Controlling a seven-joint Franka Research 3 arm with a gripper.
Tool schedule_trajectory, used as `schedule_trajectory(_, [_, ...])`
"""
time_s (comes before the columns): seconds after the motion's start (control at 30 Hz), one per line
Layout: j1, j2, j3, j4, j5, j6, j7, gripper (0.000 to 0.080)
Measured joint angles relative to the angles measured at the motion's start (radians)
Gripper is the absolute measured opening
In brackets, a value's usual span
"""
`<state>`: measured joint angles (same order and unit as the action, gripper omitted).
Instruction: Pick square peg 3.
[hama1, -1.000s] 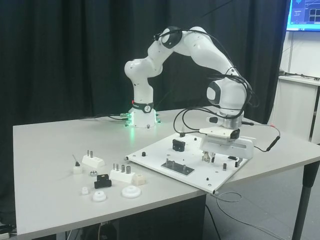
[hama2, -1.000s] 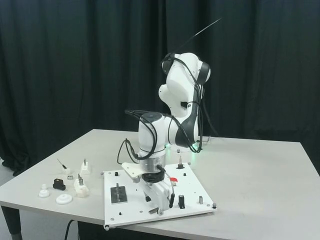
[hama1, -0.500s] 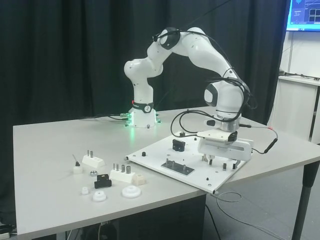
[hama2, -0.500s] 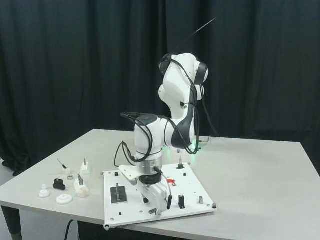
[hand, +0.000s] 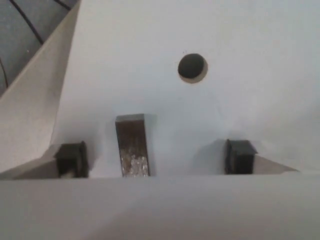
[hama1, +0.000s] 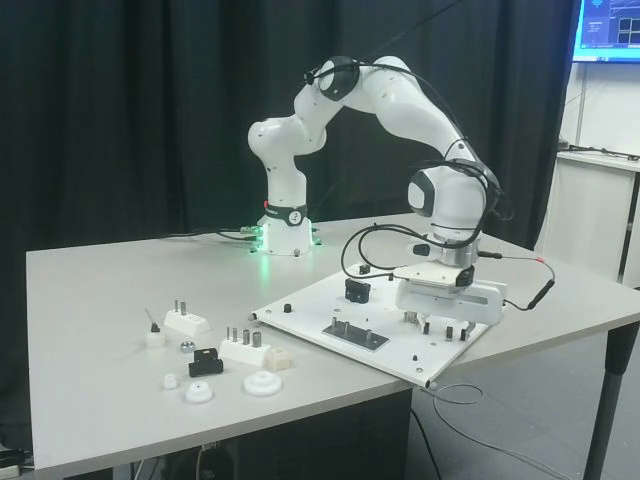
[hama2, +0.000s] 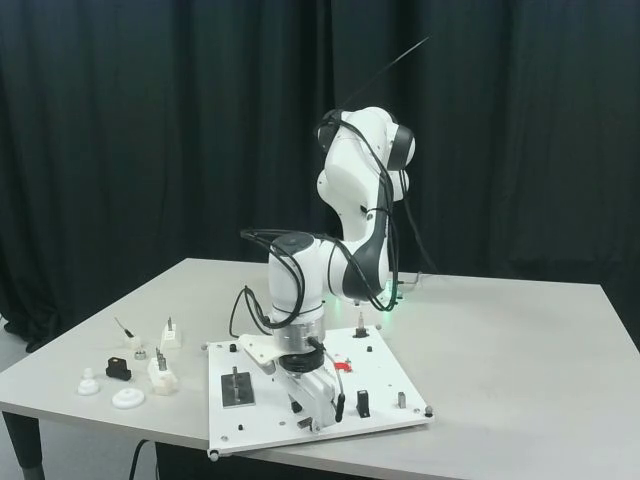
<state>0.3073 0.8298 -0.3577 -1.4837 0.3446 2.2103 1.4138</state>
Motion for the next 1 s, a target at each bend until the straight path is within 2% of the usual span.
schedule_trajectory(0.1, [0.0, 0.0, 0.001, 0.0, 0.0, -0.001, 0.0, 0.08])
schedule_trajectory(0.13, [0.0, 0.0, 0.001, 0.0, 0.0, -0.001, 0.0, 0.0496])
schedule_trajectory(0.27, [0.0, 0.0, 0.003, 0.0, 0.001, -0.001, 0.0, 0.0496])
schedule_trajectory(0.3, [0.0, 0.0, 0.004, 0.0, 0.001, -0.001, 0.001, 0.0334])
schedule_trajectory(0.5, [0.0, 0.0, 0.008, 0.002, 0.002, -0.001, 0.005, 0.0334])
schedule_trajectory(0.53, [0.0, 0.0, 0.008, 0.002, 0.002, -0.002, 0.007, 0.0156])
schedule_trajectory(0.67, [0.0, 0.0, 0.01, 0.007, 0.002, -0.002, 0.014, 0.0156])
schedule_trajectory(0.7, [0.0, 0.0, 0.011, 0.01, 0.002, -0.003, 0.014, 0.0111])
schedule_trajectory(0.77, [0.0, 0.0, 0.011, 0.019, 0.002, -0.008, 0.014, 0.0111])
schedule_trajectory(1.0, [-0.001, -0.001, 0.007, 0.062, 0.002, -0.057, 0.024, 0.0111])
